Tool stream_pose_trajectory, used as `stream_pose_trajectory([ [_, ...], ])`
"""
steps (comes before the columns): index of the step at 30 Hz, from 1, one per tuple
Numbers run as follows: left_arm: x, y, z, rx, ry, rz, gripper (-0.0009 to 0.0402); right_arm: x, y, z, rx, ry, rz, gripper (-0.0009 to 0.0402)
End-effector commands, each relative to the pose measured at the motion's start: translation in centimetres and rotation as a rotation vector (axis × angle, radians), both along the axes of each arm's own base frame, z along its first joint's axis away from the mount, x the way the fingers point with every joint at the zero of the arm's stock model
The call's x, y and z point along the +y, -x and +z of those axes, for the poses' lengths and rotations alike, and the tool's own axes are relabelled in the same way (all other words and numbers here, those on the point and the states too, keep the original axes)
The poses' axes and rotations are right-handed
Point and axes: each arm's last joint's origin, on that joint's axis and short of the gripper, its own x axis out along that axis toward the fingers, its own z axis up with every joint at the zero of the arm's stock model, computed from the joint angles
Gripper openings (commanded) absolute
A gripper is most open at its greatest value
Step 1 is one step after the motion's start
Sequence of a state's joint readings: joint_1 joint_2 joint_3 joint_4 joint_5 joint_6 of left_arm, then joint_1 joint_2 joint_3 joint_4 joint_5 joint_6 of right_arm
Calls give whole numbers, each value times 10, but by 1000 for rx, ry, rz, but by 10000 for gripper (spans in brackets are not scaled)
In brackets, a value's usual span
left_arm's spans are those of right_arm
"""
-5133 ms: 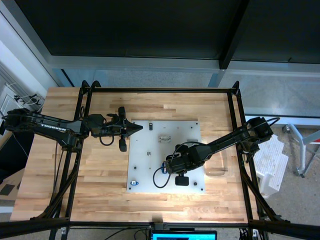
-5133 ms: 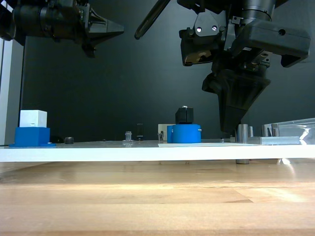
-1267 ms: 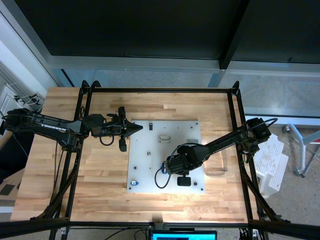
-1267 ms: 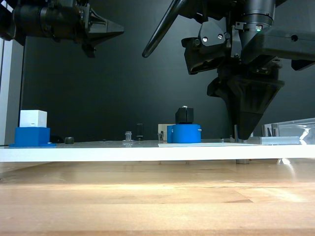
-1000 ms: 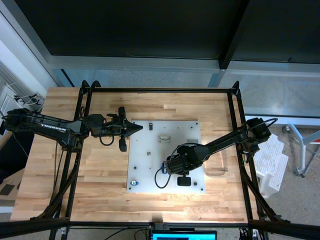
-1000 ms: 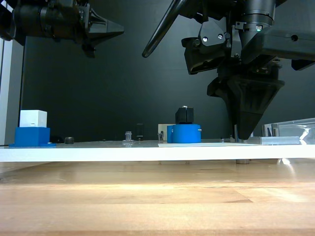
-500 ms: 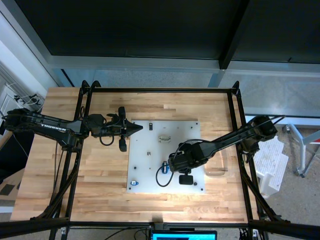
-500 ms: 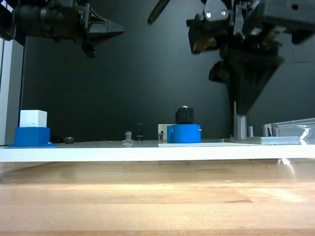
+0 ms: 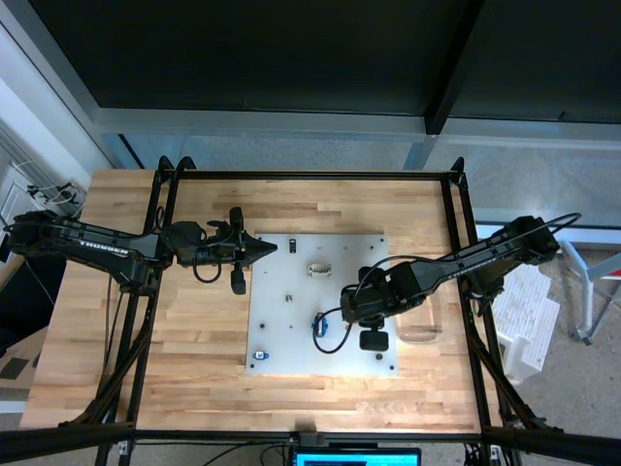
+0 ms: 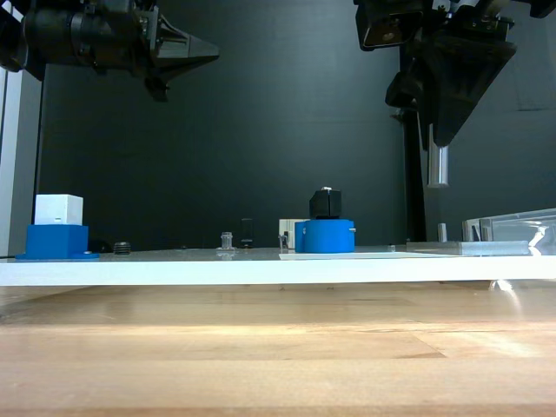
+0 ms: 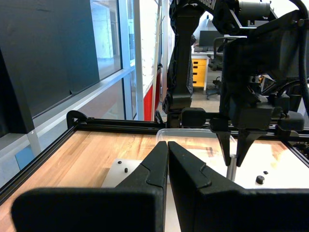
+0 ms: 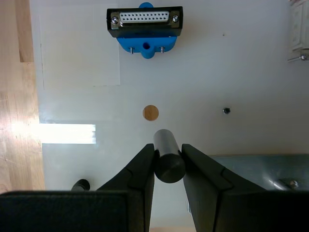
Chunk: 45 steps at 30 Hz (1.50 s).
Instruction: Remove the 16mm cylinder and place in the container
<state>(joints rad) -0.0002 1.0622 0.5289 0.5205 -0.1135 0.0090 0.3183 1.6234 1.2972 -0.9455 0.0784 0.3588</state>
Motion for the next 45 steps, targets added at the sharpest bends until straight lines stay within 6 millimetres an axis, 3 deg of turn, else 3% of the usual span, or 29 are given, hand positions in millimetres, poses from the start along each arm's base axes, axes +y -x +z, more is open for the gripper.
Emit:
stream_pose_trajectory([
  [1,0,0,0,-1,0,0,0,0,0,1,-1,0,0,0],
  [10,0,0,0,-1,0,0,0,-2,6,3,1,1,-1,0],
  [23,0,0,0,-1,0,0,0,-19,48,7,-24,-8,-41,0],
  [45,0,0,0,-1,0,0,0,-50,111,-11,58,13,-126,0],
])
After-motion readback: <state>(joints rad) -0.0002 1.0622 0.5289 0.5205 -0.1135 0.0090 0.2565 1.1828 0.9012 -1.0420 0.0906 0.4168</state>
